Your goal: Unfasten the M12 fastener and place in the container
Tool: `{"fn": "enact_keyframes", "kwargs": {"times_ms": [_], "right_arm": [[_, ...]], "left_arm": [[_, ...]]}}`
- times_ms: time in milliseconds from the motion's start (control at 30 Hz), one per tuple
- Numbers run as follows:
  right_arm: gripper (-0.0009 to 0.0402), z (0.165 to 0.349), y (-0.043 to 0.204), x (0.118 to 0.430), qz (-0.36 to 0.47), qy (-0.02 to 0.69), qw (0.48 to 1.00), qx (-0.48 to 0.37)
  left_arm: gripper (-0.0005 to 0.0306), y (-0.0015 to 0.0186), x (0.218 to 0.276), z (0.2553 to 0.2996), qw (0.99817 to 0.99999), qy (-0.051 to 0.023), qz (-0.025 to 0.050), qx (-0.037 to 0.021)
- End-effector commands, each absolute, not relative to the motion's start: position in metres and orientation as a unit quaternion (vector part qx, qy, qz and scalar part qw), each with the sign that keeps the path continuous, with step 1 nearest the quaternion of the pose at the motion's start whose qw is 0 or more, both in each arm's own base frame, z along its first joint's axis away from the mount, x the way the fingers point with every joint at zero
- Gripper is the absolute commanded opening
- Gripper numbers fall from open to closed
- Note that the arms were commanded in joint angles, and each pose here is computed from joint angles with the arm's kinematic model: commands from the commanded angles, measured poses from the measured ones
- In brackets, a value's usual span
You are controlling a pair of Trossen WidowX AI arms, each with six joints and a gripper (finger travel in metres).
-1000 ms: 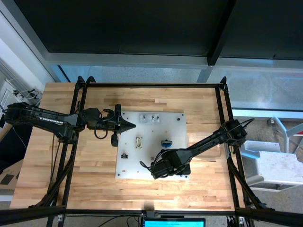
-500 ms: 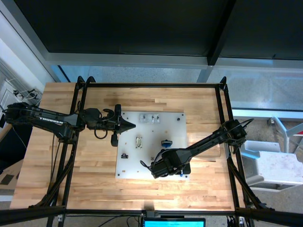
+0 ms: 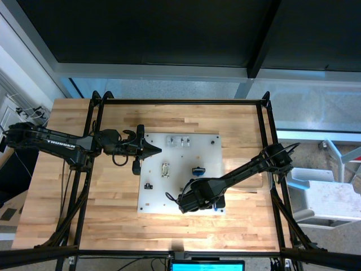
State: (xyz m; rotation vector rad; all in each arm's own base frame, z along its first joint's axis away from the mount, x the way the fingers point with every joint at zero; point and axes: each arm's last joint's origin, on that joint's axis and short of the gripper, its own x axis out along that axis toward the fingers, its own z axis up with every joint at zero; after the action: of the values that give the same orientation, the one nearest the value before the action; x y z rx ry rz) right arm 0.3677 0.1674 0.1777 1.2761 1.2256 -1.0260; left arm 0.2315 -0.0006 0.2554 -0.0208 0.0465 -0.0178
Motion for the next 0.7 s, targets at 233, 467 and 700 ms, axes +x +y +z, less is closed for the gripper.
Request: {"fn": "enact_keyframes", "kwargs": {"times_ms": [233,467,700], "right_arm": [[0.0014,0.179,0.167,0.367,-0.403,0.532,0.546,0.507],[0.0002,0.184,0.166,0.365,-0.290,0.599,0.635,0.393],[0.0000,0.190,0.166,0.364,-0.150,0.648,0.702,0.254]], "left_arm": [[0.0000,-0.0005,0.2315,0.2553,0.99963,0.0236,-0.0087,-0.0104],[0.0000,-0.0005,0.2315,0.2554,0.99964,0.0233,-0.0087,-0.0104],[0.0000,-0.0005,0.2315,0.2553,0.99963,0.0235,-0.0087,-0.0104]]}}
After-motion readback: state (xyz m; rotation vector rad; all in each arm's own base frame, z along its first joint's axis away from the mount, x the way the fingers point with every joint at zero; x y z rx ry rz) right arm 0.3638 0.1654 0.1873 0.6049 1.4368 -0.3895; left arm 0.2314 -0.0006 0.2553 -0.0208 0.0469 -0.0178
